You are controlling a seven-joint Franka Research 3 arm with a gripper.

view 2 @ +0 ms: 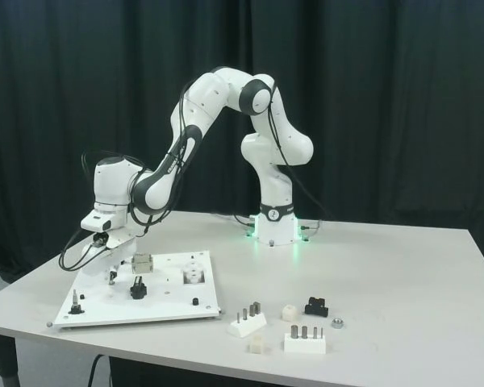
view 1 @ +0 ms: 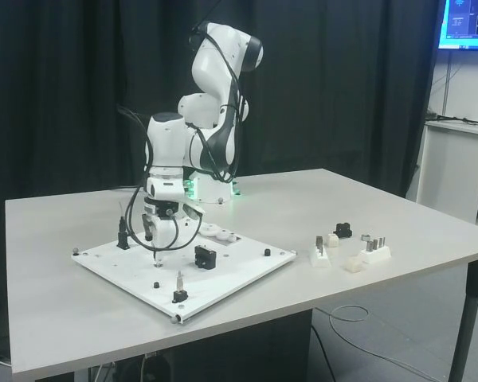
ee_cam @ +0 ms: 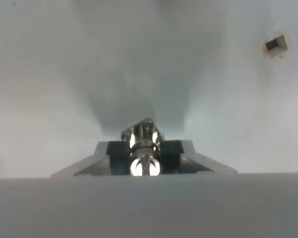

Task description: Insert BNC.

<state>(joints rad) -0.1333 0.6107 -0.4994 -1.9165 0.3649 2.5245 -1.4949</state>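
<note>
1 BNC plug [ee_cam: 144, 148] is clamped in the gripper [ee_cam: 145, 157]; keep it vertical, descending at 6 o'clock onto the white board [view 1: 231, 274].

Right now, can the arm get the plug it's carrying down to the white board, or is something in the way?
Probably yes. The pincer holds the plug low over the white board, and the wrist view shows only bare board under it. Whether a socket sits right below, I cannot tell.
</note>
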